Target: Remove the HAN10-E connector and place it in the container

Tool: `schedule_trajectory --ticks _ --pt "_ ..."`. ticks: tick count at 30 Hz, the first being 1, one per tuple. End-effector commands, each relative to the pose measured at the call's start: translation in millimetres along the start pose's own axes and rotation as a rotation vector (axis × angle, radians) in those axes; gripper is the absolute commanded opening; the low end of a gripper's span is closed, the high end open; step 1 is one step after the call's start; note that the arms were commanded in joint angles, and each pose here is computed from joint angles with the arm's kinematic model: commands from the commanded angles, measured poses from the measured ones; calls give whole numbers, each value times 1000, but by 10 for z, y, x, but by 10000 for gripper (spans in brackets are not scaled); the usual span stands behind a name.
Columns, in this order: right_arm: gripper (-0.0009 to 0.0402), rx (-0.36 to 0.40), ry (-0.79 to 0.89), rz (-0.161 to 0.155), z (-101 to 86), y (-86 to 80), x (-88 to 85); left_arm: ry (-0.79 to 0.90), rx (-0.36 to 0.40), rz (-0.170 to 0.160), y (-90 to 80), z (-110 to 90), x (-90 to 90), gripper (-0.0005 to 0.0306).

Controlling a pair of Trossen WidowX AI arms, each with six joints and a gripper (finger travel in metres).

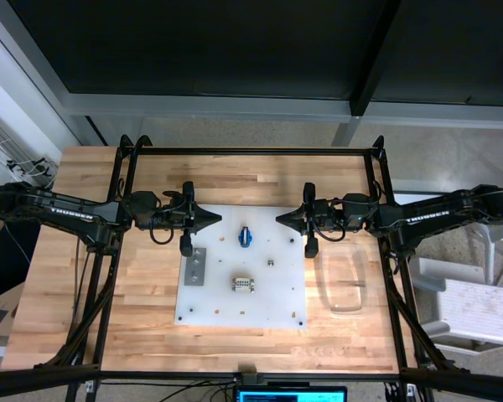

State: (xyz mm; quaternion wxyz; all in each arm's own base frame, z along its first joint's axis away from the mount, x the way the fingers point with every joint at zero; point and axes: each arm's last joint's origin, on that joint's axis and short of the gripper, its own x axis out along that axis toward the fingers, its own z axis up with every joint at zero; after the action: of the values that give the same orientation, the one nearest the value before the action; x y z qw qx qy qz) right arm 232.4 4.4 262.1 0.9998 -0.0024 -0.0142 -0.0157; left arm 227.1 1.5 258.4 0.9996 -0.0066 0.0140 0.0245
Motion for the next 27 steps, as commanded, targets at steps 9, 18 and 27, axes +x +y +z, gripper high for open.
schedule_trajectory --ticks 9,18,27 --pt "0 10 0 2 -1 2 1 -1 0 -1 -1 1 -1 0" --pt "0 41 66 7 143 7 65 0 0 0 0 0 0 0" --pt "0 51 272 6 426 28 228 0 0 0 0 0 0 0"
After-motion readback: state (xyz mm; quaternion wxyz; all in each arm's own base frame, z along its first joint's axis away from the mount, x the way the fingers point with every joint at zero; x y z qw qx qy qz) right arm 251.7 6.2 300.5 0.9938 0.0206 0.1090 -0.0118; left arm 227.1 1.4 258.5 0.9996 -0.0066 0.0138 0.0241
